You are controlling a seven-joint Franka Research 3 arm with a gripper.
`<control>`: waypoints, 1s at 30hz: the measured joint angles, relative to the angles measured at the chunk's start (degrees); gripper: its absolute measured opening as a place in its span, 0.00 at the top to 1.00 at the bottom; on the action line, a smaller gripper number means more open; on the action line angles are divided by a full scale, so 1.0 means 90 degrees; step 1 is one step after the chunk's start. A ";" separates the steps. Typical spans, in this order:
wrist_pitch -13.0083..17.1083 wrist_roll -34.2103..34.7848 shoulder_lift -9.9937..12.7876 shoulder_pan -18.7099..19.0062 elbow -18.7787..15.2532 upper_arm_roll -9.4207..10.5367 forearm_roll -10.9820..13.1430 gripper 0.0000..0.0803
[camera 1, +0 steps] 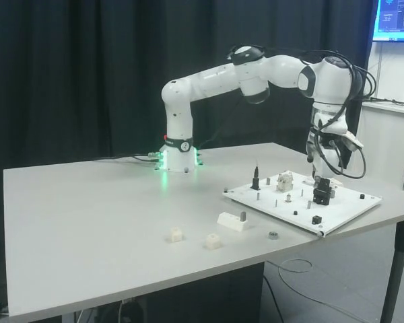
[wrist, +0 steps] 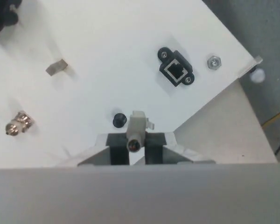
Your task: Insert Ethernet.
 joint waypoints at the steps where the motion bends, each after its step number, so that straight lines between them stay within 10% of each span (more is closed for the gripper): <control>1: 0.0011 -0.0026 0.0006 0.0005 -0.0003 0.0001 -0.0003 0.92; 30: 0.0608 -0.3100 0.0164 0.0013 -0.0036 0.0200 -0.0003 0.92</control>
